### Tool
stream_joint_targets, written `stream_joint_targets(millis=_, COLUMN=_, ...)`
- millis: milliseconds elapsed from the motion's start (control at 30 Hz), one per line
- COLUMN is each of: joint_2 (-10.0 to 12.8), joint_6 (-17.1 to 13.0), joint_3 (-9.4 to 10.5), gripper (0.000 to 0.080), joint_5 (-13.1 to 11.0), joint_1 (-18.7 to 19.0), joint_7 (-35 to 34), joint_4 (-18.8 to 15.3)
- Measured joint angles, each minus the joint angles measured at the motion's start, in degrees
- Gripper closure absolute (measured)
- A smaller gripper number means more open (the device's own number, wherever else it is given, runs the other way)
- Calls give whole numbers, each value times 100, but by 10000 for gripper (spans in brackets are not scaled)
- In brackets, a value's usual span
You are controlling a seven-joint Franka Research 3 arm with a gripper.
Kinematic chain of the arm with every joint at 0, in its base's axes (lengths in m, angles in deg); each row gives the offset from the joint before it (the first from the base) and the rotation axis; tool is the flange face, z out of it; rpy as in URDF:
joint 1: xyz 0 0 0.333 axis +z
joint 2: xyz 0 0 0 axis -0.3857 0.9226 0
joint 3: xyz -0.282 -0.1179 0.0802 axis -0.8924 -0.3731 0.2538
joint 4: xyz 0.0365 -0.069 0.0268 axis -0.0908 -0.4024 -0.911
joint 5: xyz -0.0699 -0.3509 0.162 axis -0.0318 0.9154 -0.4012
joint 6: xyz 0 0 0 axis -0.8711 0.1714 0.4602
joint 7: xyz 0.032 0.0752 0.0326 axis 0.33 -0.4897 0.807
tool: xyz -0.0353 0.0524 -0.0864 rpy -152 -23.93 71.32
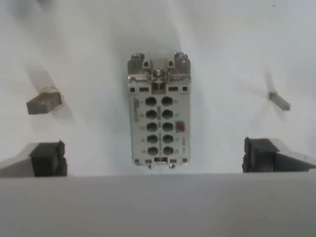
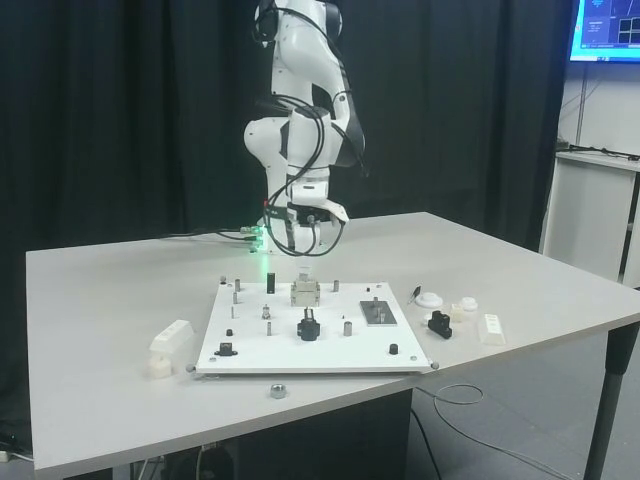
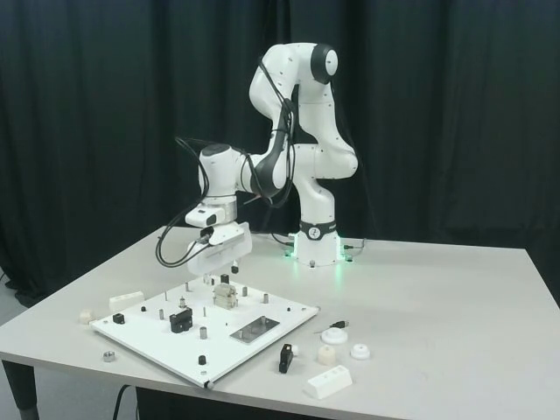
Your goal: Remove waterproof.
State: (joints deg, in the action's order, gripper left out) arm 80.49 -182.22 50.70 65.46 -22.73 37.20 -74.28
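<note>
Black curtains frame the grey table point(image 2: 120, 290) as the gripper point(image 1: 155, 155) hangs with jaws spread over the waterproof connector point(image 1: 159, 111), seated mid white board point(image 2: 320, 350). Closing off-centre could clip the neighbouring peg point(image 1: 43, 101) or slip off the housing.

Even overhead light; soft shadows beside pegs point(image 1: 44, 101) on board point(image 1: 89, 59); wrist view slightly blurred.

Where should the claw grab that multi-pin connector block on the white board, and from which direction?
Come straight down and pinch the connector block across its two long flat sides. It stands upright on the white board, and the claw, open, already straddles it from above.
</note>
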Motion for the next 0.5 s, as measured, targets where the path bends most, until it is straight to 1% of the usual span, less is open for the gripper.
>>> stream_joint_targets(millis=200, joint_2=71, joint_6=-41, joint_3=0, gripper=3, joint_5=-166, joint_1=0, joint_7=156, joint_4=-7)
stream_joint_targets(millis=367, joint_2=121, joint_6=-142, joint_3=0, gripper=3, joint_5=-242, joint_1=0, joint_7=218, joint_4=-41)
stream_joint_targets(millis=500, joint_2=144, joint_6=-221, joint_3=4, gripper=3, joint_5=-351, joint_1=3, joint_7=232, joint_4=-83)
